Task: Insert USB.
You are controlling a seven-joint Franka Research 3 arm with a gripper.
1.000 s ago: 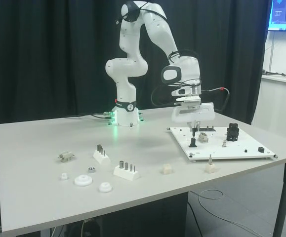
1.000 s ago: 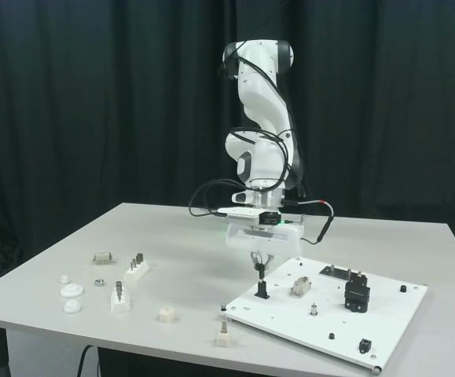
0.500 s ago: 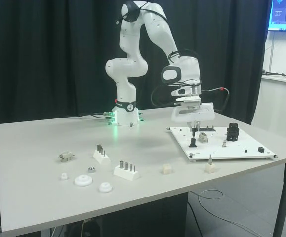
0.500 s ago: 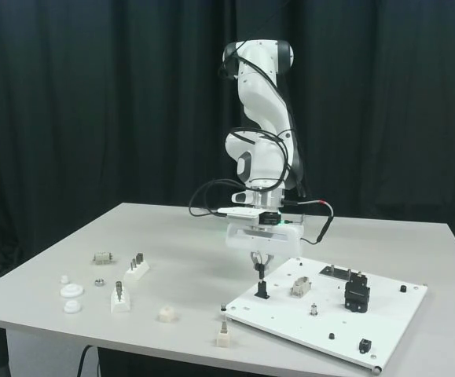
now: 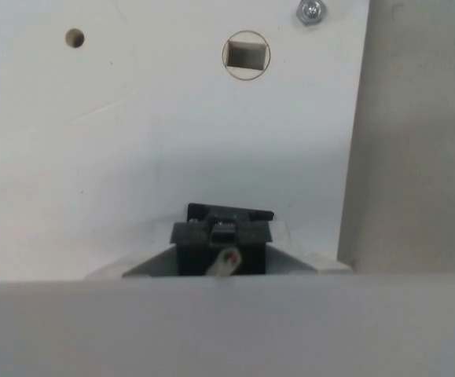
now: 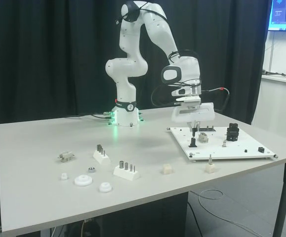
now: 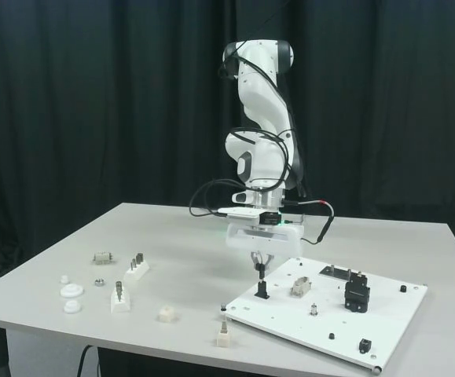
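Nothing has moved since the earlier frames: arm and parts sit as before.

Near edge of counter (image 7: 46,271): small white fixtures (image 7: 119,301), loose, well apart from the work.

White board (image 7: 384,326): carries black socket block (image 7: 262,290) near its edge.

End effector (image 7: 257,265): directly above that block, pinching a small USB plug (image 7: 259,270), tip just short of the slot.

Step in hand, by judgement: final alignment. Next move calls for a straight, slow descent, plug square to the opening.
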